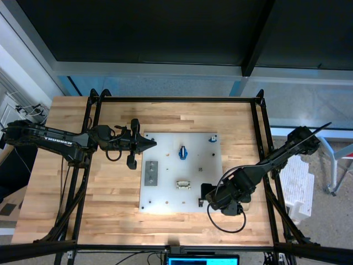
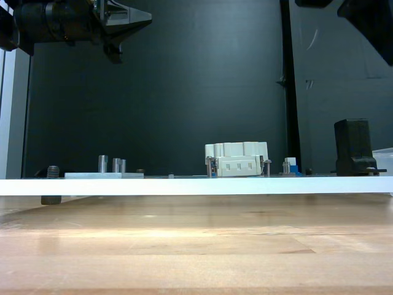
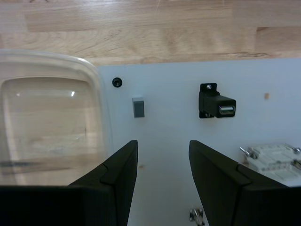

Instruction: Pick the 16mm bar and install on taskboard

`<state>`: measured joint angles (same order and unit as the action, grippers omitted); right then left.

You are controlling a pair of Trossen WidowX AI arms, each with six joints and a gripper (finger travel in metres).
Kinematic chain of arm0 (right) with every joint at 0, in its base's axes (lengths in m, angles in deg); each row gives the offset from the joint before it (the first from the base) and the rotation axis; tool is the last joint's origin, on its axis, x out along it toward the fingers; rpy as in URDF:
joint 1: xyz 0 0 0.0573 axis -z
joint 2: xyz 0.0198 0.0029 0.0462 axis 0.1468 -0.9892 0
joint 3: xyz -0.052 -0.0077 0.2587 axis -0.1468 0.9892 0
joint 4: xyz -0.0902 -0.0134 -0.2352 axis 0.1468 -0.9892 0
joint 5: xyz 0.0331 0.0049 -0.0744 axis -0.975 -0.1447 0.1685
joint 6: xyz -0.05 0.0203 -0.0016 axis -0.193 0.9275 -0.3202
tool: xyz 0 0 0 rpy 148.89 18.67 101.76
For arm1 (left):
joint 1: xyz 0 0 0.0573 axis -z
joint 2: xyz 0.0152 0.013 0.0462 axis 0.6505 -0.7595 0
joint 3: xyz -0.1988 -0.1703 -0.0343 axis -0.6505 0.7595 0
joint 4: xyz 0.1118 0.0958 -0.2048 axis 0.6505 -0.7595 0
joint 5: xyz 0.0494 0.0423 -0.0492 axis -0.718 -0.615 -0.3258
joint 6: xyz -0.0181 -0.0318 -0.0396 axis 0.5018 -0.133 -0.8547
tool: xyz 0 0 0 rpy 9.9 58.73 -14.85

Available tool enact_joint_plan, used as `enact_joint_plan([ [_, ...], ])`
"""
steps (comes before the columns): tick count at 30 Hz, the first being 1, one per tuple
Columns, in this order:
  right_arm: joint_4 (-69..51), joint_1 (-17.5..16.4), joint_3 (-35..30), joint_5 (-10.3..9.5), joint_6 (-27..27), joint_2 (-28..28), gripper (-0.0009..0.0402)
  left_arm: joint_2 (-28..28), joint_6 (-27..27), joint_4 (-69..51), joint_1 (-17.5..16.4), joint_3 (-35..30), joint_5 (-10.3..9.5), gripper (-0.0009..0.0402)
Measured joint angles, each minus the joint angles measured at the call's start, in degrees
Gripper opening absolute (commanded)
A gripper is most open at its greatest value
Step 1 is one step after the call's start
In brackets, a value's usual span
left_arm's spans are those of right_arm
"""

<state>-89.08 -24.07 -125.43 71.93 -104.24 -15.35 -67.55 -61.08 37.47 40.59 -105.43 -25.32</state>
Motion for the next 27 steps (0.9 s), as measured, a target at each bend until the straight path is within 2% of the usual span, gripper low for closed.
enact_joint_plan([
  [13, -2.82, 0.02, -1.49, 0.00, 3.32, 0.48, 0.0149, 0.00, 0.00, 0.00, 0.00, 0.00, -0.02, 0.0000],
  [16, -2.84, 0.09, -1.49, 0.15, 5.29, 0.63, 0.0149, 0.00, 0.00, 0.00, 0.00, 0.00, -0.02, 0.0000],
  [18, -2.51, 0.46, -1.49, 1.01, 7.76, 1.05, 0.0149, 0.00, 0.00, 0.00, 0.00, 0.00, 0.00, 0.0000],
  [27, 1.57, 8.24, -1.05, 1.33, 22.16, 5.70, 0.0149, 0.02, 0.00, 0.00, 0.00, -0.02, 0.00, 0.0000],
])
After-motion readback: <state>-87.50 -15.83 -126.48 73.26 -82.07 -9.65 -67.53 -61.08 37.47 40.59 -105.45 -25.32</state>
